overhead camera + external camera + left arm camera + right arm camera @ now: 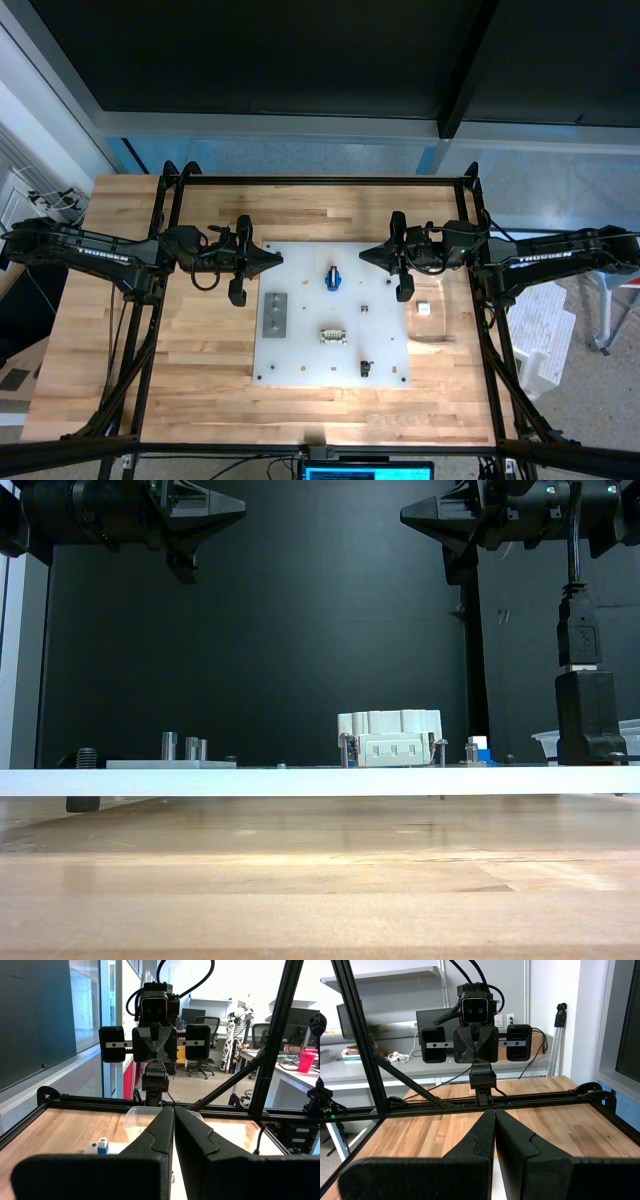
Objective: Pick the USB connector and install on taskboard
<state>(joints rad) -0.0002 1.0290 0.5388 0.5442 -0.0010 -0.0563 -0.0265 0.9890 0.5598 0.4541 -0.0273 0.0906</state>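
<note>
USB connector (367, 368) on taskboard (300, 350); left gripper (279, 257), right gripper (363, 254) closed above.

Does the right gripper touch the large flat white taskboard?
Apart. The low view shows the shut right gripper hanging high above the flat white square taskboard, dark space between. The shut left gripper hangs equally high.

Table (190, 345) pale wood w/ slight sheen; taskboard (300, 365) smooth matt white; grey block (275, 313) dull metal.
</note>
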